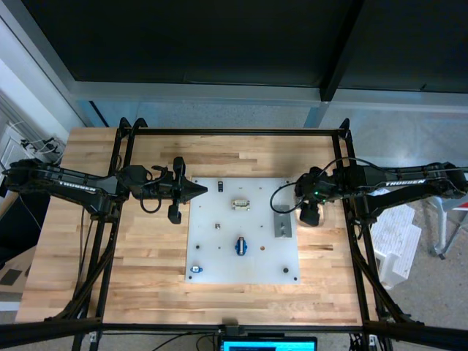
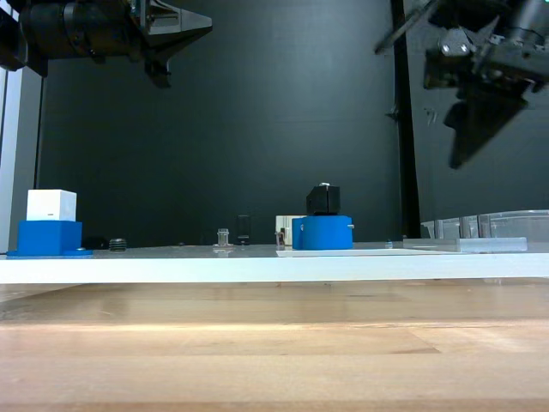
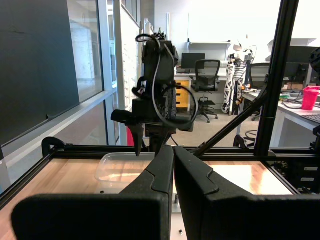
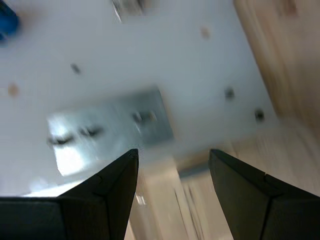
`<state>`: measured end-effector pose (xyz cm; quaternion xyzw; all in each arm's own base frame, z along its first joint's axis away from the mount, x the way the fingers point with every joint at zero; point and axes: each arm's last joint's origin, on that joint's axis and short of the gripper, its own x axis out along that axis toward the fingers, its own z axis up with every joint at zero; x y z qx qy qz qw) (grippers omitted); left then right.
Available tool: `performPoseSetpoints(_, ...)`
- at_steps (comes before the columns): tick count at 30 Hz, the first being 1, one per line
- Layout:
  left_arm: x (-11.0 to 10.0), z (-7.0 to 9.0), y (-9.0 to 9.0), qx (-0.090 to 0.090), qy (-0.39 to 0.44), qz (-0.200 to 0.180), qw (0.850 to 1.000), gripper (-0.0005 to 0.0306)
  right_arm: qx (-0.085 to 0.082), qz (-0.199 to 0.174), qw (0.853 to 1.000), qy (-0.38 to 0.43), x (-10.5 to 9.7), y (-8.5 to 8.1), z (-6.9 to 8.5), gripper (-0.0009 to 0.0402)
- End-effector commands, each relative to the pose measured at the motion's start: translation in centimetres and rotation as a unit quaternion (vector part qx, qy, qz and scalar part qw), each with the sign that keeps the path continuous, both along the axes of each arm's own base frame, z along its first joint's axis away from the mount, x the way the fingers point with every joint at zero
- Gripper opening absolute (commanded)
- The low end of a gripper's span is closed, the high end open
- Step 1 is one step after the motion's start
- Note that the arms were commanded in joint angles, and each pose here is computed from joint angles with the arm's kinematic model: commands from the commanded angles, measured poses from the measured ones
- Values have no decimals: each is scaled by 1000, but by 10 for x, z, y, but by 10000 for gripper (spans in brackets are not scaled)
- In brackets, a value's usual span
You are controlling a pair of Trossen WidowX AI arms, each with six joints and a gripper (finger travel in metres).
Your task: Remove the 16mm cylinder and place in the container
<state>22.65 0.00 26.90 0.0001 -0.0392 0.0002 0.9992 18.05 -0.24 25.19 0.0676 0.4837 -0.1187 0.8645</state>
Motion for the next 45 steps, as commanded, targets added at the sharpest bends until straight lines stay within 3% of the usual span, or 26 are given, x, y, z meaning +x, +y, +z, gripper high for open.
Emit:
performPoseSetpoints(1, 0, 0, 0, 0, 0, 0, 1000, 0, 12, 42, 998, -52, 11, 4, 5, 196)
performPoseSetpoints(2, 0, 0, 0, 0, 0, 0, 1000, 0, 15, 51, 996, -68, 15, 6, 6, 196)
performPoseSetpoints(11, 0, 0, 0, 0, 0, 0, 1000, 0, -14, 92, 971, -220, 47, 11, 22, 177)
performPoseSetpoints(15, 0, 0, 0, 0, 0, 0, 1000, 0, -7, 116, 952, -282, 56, 14, 31, 143)
performPoseSetpoints(22, 0, 0, 0, 0, 0, 0, 1000, 0, -25, 119, 925, -360, 69, 15, 42, 71)
performPoseSetpoints(29, 0, 0, 0, 0, 0, 0, 1000, 0, -30, 121, 903, -412, 83, 17, 45, -1)
performPoseSetpoints(34, 0, 0, 0, 0, 0, 0, 1000, 0, -53, 130, 884, -447, 90, 18, 48, -1)
performPoseSetpoints(39, 0, 0, 0, 0, 0, 0, 1000, 0, -58, 126, 863, -486, 91, 17, 47, 0)
performPoseSetpoints(42, 0, 0, 0, 0, 0, 0, 1000, 0, -74, 97, 865, -487, 91, 12, 43, 0)
performPoseSetpoints(45, 0, 0, 0, 0, 0, 0, 1000, 0, -75, 95, 863, -491, 90, 8, 43, 0)
